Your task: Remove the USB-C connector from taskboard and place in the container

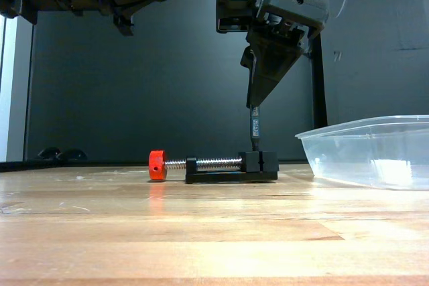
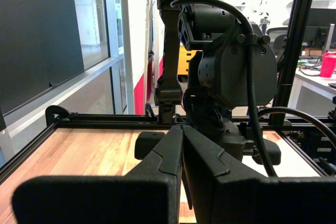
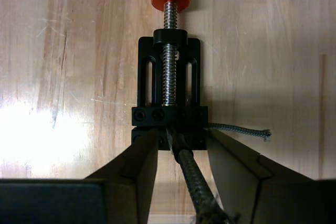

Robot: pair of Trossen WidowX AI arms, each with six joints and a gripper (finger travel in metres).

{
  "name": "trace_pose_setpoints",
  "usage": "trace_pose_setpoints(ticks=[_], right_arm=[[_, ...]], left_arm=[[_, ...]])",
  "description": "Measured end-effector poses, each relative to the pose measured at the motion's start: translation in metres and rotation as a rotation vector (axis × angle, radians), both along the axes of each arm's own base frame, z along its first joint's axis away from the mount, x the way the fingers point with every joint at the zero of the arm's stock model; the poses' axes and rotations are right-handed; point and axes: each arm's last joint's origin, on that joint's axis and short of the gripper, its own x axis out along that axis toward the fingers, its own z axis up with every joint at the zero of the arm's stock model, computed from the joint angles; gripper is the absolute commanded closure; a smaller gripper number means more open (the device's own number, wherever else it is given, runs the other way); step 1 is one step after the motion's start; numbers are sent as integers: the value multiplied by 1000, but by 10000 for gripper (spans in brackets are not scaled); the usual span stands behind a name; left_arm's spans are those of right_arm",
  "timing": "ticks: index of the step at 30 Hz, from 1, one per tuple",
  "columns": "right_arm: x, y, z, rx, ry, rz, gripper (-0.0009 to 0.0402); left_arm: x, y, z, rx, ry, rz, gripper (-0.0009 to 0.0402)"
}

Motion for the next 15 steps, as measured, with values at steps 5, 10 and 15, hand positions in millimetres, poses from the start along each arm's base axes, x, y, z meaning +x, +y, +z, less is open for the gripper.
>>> trace_pose_setpoints(ticks=[5,10,15], right_arm=[[0,0,0,0,0,1,316],[0,0,0,0,0,4,350],[0,1,0,5,0,11,394]], left_arm=[[0,0,0,0,0,0,393],[0,0,0,0,0,0,393],[0,0,0,0,0,0,393]])
